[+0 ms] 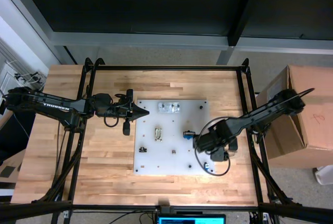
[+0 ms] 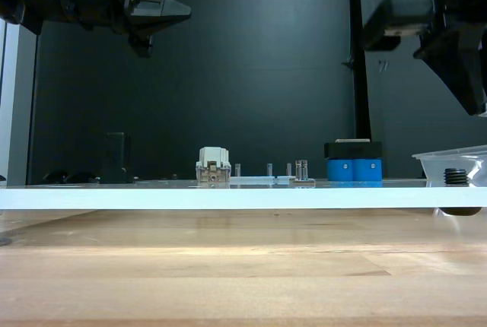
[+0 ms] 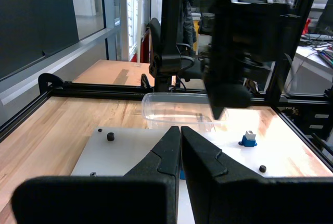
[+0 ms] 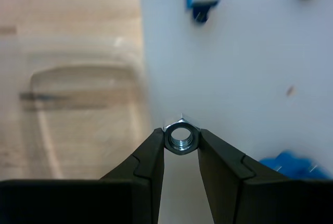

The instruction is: Pick the M12 nut and place it on its threads and fasten

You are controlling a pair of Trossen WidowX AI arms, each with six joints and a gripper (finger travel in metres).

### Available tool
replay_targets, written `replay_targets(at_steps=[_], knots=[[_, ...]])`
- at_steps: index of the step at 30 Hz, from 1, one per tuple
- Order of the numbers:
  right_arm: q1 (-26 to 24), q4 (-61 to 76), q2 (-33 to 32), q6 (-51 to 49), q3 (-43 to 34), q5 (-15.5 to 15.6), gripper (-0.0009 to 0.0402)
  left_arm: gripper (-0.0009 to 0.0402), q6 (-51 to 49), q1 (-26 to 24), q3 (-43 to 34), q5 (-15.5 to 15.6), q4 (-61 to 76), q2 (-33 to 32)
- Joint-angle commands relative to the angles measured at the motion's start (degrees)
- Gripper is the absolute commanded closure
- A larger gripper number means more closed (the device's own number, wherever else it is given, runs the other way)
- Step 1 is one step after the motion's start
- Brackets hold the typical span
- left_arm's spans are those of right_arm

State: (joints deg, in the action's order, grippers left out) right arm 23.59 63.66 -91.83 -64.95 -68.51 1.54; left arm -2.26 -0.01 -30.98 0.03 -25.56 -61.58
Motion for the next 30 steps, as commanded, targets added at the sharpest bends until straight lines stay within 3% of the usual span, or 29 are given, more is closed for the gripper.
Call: replay_targets(at_steps=[1,21,30], knots=[[1.46,-0.09,-4.42,-0.09,-4.35,0.00,0.0370,0.0393,0.02,0.00,-0.02,0.00,-0.02,-0.02],[4.22,-0.31,-21.66,0.00,-21.33,0.00,0.0371,0.0393,0.02,0.00,-0.02,0.00,-0.02,-0.02],[4.66,-0.83,-24.00,-0.09,-23.10,0.00,0.0369,0.0393,0.02,0.00,-0.02,0.00,0.00,-0.02]])
